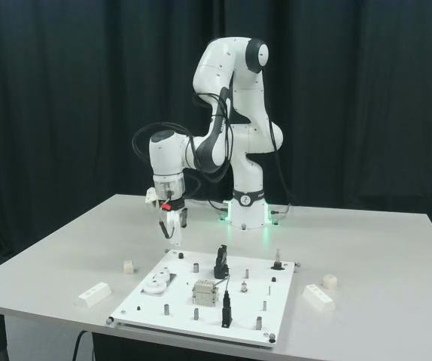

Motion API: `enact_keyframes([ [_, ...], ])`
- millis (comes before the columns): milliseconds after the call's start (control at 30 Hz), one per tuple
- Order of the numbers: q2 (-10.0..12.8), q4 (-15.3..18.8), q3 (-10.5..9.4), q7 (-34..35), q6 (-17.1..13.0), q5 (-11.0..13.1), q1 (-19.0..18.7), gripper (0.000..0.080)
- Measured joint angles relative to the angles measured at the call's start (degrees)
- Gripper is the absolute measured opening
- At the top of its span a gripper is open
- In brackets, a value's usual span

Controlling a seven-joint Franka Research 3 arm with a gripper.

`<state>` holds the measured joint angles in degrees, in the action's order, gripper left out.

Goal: Insert bolt 4.

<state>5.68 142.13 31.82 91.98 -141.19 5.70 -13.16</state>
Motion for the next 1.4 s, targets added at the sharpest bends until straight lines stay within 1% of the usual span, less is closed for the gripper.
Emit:
enact_keyframes([
  [267,-1.4,0.0,0.34,0.0,0.7,-0.8,0.0,0.0237],
  [767,-3.4,0.0,0.39,0.0,1.9,-1.8,0.0,0.0237],
  [1067,-4.3,0.0,0.44,0.0,2.3,-2.1,0.1,0.0237],
  [1400,-5.1,0.0,0.44,0.0,2.9,-4.0,0.1,0.0237],
])
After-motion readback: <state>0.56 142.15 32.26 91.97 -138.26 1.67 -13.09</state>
